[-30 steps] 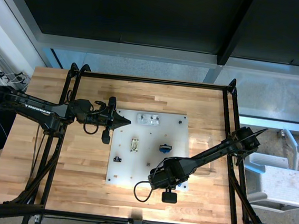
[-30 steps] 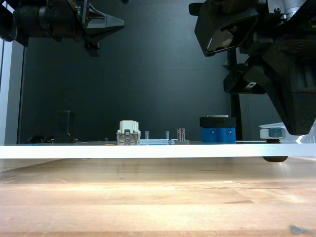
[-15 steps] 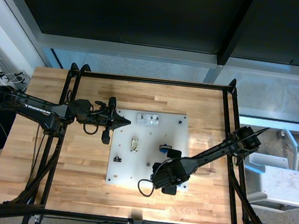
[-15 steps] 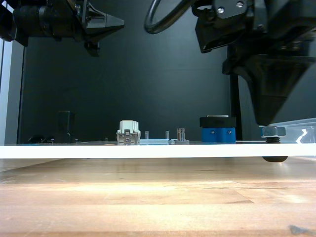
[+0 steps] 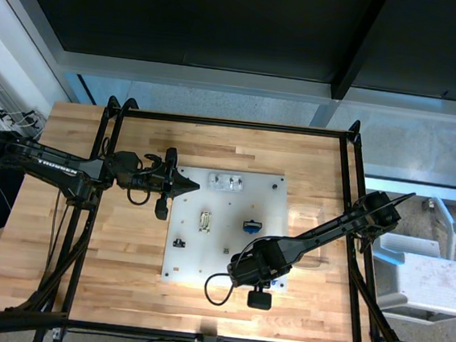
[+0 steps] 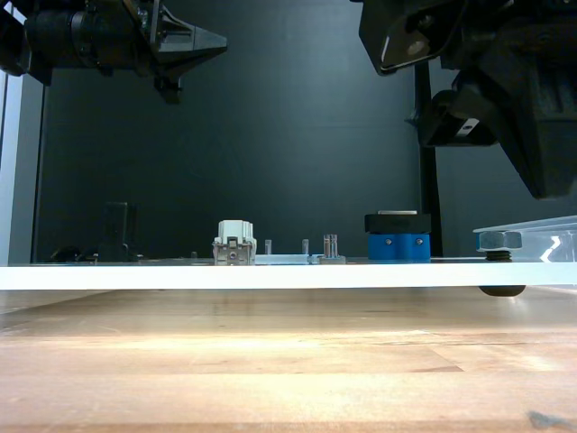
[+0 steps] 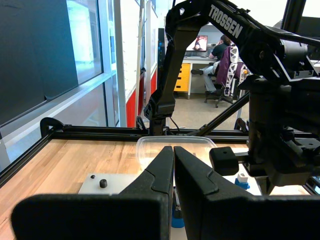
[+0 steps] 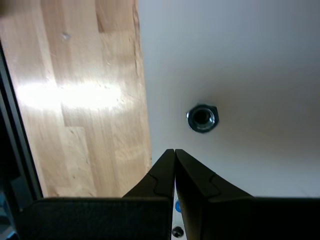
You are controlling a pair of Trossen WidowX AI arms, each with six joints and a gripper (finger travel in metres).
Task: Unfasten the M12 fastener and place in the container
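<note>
Left claw [image 5: 191, 186], fingers pressed together, hangs left of centre; right claw [image 8: 174, 154], likewise closed, points downward right of lower centre.

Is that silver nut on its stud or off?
On its stud: low view shows the nut atop black ribs; right gripper shut beside it; left gripper shut, raised at left.

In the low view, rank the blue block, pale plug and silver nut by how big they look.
1. Blue block
2. Pale plug
3. Silver nut, about as wide as the plug but flatter.
Left gripper hovers high left; right gripper hangs high right.
</note>
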